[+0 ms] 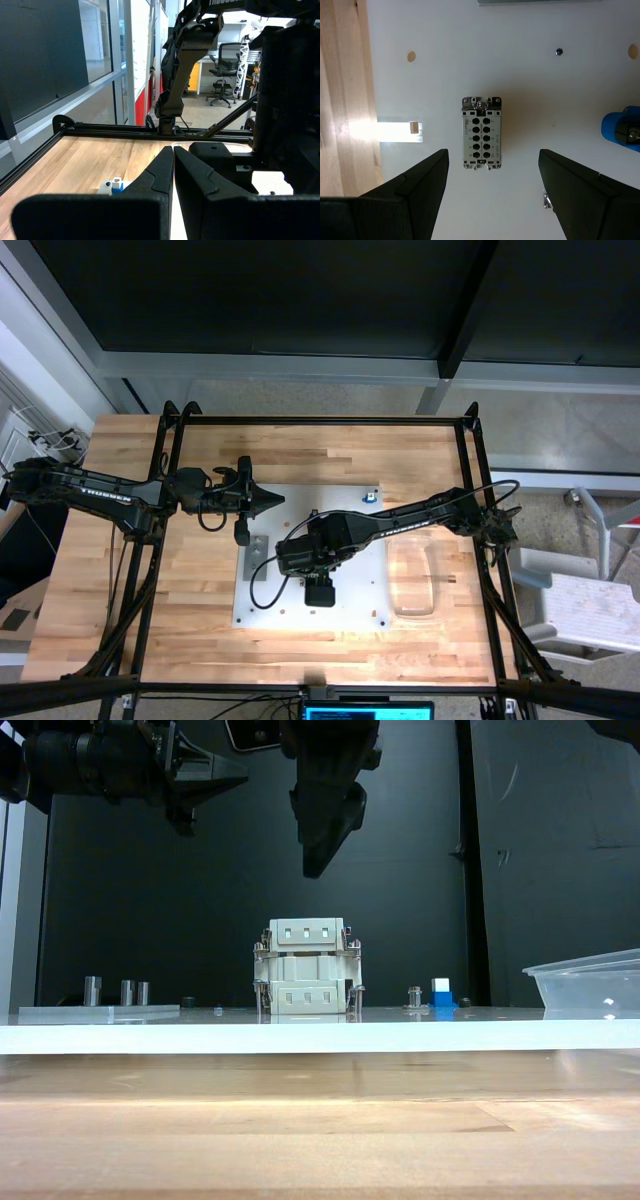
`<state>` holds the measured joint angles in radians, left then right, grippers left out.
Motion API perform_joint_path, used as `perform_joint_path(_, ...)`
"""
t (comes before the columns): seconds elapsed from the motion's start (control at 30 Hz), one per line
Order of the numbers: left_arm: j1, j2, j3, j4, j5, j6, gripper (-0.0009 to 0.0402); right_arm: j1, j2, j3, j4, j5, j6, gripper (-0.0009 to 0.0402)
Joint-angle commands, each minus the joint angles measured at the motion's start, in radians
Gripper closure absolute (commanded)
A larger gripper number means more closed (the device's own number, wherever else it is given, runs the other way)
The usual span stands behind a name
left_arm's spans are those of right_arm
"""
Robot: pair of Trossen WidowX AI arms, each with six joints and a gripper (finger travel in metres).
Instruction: Remove the HAN10-E connector and place it in the container
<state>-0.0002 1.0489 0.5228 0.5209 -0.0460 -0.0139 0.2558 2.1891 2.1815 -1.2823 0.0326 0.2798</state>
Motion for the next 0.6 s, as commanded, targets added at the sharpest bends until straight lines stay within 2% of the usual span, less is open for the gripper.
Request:
perform_joint_path(0.03,0.0,0.0,0.0,0.0,0.0,0.0,0.0393,0.0,0.012,-0.002,0.014,0.0,-0.004,0.0141)
perform_joint_path(0.6,0.0,0.0,0.0,0.0,0.0,0.0,0.0393,0.005,0.059,-0.012,0.042,-0.007,-0.009,0.0141)
